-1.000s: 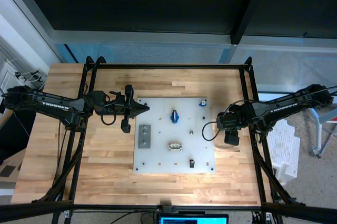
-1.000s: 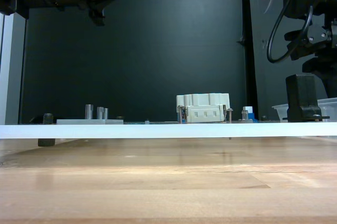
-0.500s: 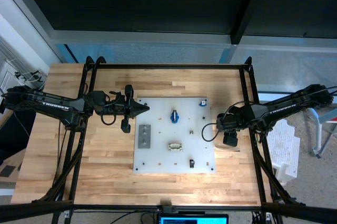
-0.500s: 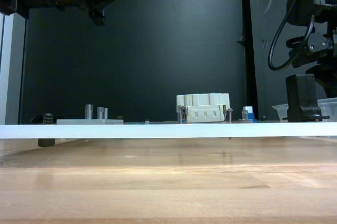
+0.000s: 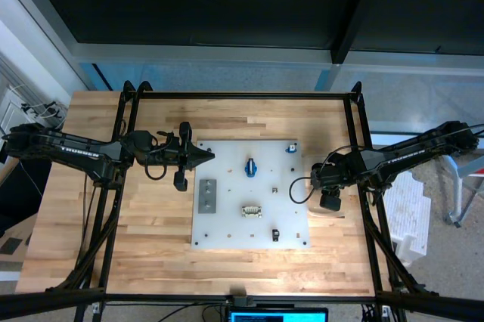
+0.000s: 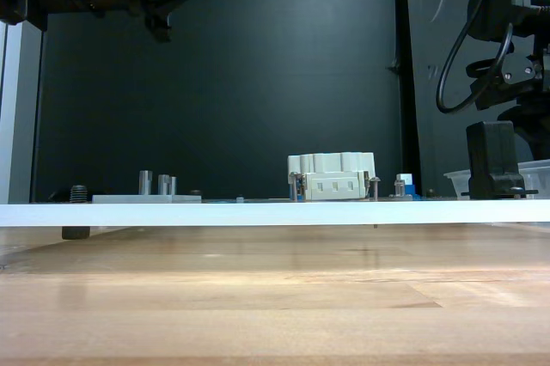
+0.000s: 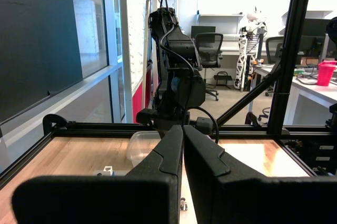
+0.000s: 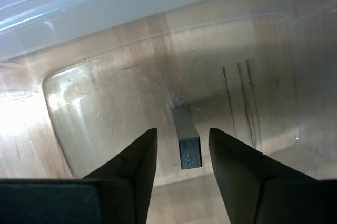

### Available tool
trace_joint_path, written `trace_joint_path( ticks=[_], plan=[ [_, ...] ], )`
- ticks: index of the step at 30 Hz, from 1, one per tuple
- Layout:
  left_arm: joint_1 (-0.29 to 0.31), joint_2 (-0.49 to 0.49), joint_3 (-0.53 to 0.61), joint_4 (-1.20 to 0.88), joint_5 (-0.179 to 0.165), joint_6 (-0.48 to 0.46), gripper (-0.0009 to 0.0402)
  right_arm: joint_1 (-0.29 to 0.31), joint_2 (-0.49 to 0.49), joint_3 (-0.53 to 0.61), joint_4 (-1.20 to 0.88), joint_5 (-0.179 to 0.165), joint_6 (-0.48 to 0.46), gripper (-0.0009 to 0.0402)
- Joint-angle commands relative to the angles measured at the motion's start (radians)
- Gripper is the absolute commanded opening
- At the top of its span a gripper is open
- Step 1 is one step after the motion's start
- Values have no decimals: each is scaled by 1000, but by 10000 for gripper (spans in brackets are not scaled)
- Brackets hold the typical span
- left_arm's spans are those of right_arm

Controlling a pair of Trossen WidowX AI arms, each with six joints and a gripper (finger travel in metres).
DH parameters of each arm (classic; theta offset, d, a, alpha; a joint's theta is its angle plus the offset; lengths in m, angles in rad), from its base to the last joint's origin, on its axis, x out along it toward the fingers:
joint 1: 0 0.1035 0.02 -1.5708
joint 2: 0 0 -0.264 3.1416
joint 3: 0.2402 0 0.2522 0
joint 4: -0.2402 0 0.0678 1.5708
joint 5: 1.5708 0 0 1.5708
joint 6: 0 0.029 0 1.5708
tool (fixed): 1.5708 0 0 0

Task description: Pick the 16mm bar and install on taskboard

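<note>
The 16mm bar [image 8: 188, 148], a short grey peg, lies on the floor of the clear plastic tray [image 8: 100, 103], right between the spread fingers of my right gripper [image 8: 182, 132], which is open and not touching it. In the high view the right gripper [image 5: 329, 202] hangs over the tray [image 5: 327, 214] just off the right edge of the white taskboard [image 5: 227, 224]. My left gripper [image 5: 209, 154] is held high over the board's far left corner, shut with nothing in it [image 7: 182, 128].
On the board sit a grey two-hole block [image 5: 206, 196], a blue knob [image 5: 251, 165], a white connector [image 5: 252, 211] and a black part [image 6: 494, 160] near the front right. A black frame [image 5: 242, 96] rings the wooden table.
The right arm has sunk a little and shifted slightly left over the tray. The left arm has not moved.
</note>
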Motion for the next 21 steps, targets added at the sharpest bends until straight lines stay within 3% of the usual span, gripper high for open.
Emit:
trace_joint_path(
  ticks=[1, 16, 21],
  plan=[
    [0, 0, 0, 0, 0, 0, 0, 0, 0, -2, 0, -1, 2, 105],
    [0, 0, 0, 0, 0, 0, 0, 0, 0, -4, -3, -3, 10, -2],
    [0, 0, 0, 0, 0, 0, 0, 1, 0, -3, -3, -4, 21, 1]
  ],
)
